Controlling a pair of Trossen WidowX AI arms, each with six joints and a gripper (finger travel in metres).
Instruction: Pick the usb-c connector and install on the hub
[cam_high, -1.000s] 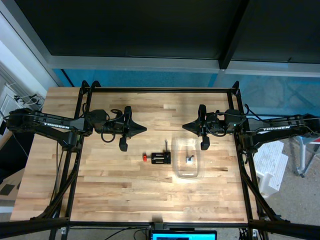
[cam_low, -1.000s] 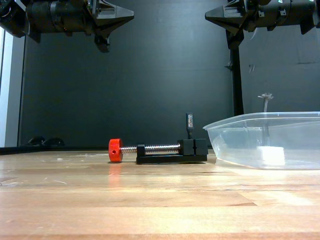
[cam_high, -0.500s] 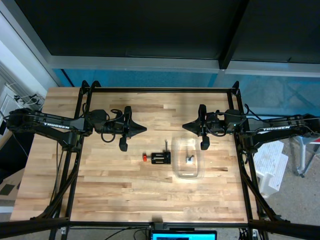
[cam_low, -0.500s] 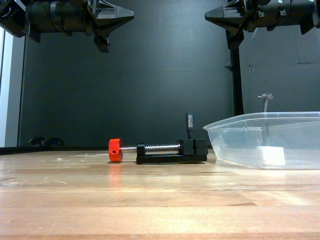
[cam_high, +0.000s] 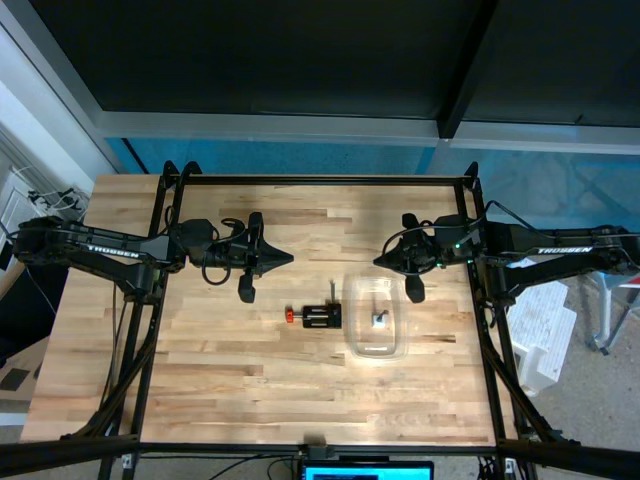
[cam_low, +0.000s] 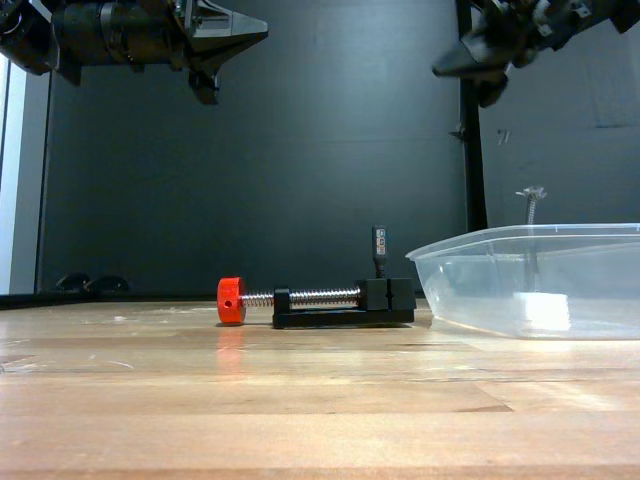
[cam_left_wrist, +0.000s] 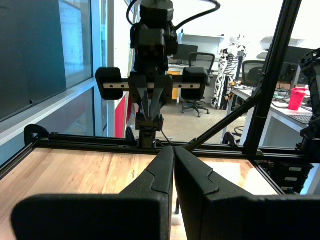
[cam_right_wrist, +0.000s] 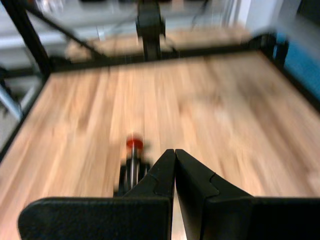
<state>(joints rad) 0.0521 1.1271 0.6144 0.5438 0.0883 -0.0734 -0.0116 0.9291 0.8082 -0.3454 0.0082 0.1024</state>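
Observation:
The usb-c connector (cam_high: 380, 320) is a small grey part lying free inside a clear plastic tub (cam_high: 360, 345), showing as a pale block (cam_low: 545, 311) in the low view. The hub (cam_low: 379, 245) stands upright as a thin black piece in a black clamp (cam_high: 322, 317) with a red knob (cam_high: 290, 316). My left gripper (cam_high: 290, 258) hangs high over the table, left and behind the clamp, shut and empty (cam_left_wrist: 173, 150). My right gripper (cam_high: 378, 262) is behind the tub, tilted down, shut and empty (cam_right_wrist: 174, 151). Its wrist view looks at the clamp's red knob (cam_right_wrist: 134, 144).
The tub (cam_low: 530, 275) sits right beside the clamp (cam_low: 340, 300), at its right. A black frame post (cam_low: 472, 150) rises behind the tub. Black rails (cam_high: 320, 180) run along the table's far edge and sides. Bare wood (cam_high: 250, 390) lies toward the near edge.
The right gripper has pitched nose-down and drawn slightly right and toward the tub. The left arm, clamp and connector have not moved.

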